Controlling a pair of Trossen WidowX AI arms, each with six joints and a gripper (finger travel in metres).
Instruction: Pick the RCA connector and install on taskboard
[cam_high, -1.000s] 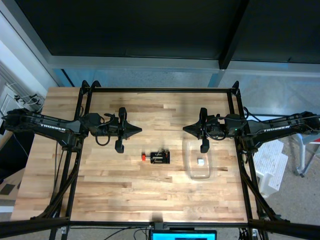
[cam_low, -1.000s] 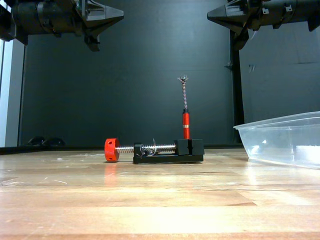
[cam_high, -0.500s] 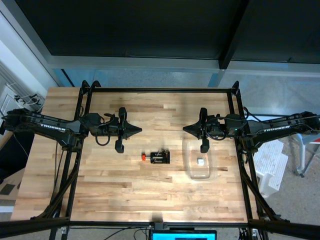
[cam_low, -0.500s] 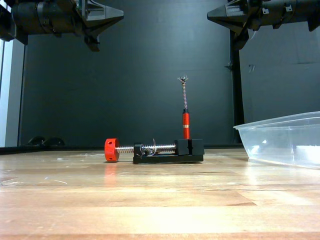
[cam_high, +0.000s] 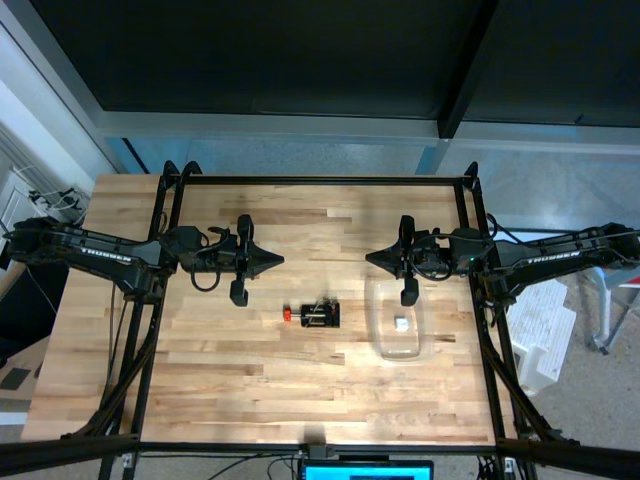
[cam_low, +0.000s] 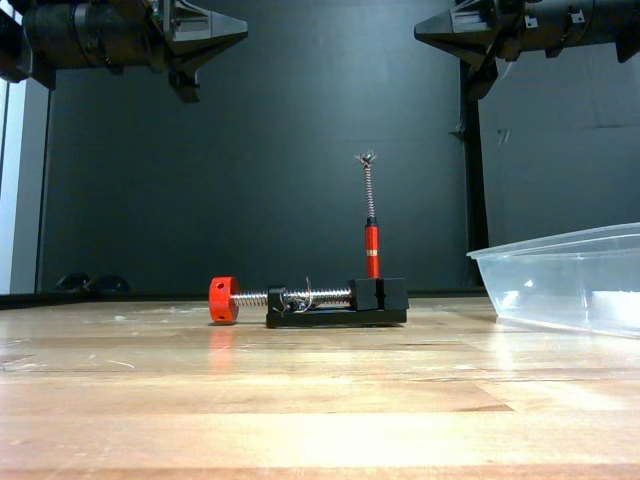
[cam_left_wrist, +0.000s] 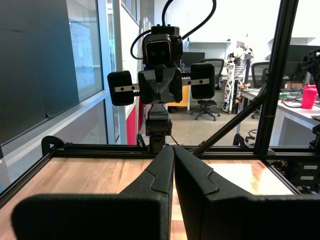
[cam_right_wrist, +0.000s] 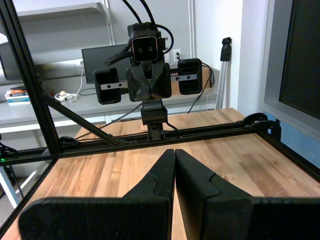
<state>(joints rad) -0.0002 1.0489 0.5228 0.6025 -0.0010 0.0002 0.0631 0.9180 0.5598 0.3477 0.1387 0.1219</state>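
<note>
Black arms (cam_high: 90, 252) lettered TROSSEN, looped black cables (cam_high: 204, 279); left hand (cam_high: 280, 261) and right hand (cam_high: 369, 259) wedge-shaped

Just a light wood plank table (cam_high: 250, 385), butcher-block style, w/ a black frame (cam_high: 320, 181) standing along the far and side edges. Only two things sitting straight on the wood. Small black taskboard (cam_high: 318, 315) approx mid-table, lying flat, red knob (cam_low: 222, 299) on its L end, thin springy rod (cam_low: 370, 215) poking straight up off the block. Then a clear plastic tray (cam_high: 373, 320) to the R of it, near but not touching, w/ a tiny white cube (cam_high: 401, 323) inside.
</note>
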